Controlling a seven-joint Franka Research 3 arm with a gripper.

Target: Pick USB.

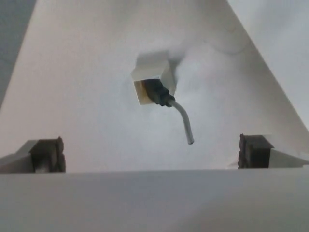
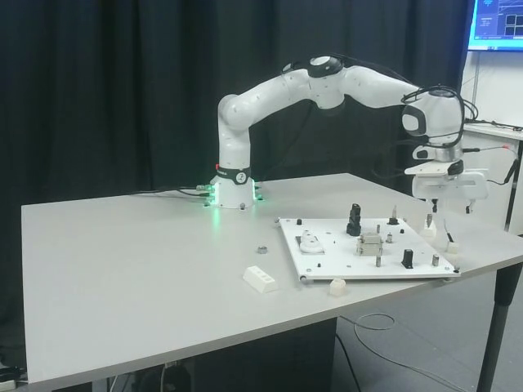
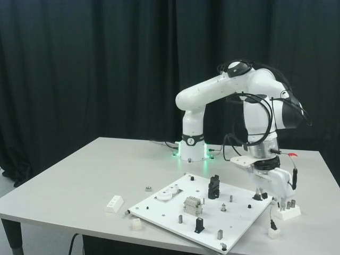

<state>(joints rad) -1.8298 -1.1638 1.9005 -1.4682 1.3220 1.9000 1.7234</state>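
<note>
Gripper [image 1: 152,153] spread wide, holding nothing, hovering over the USB [image 1: 161,94], which sits plugged in a white socket block [image 1: 152,83] at centre of the wrist view, short grey cable [image 1: 184,121] trailing. In the second room view the white board [image 3: 175,215] lies lower centre, a black upright part [image 3: 213,187] and small pegs on it left of the gripper; a white block [image 3: 114,203] sits on the table [image 3: 79,175] at lower left.

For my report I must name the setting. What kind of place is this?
Probably a robotics lab or test cell. A white arm is bolted on a grey table, black curtains close off the space, and a white board carries small assembly parts.
</note>
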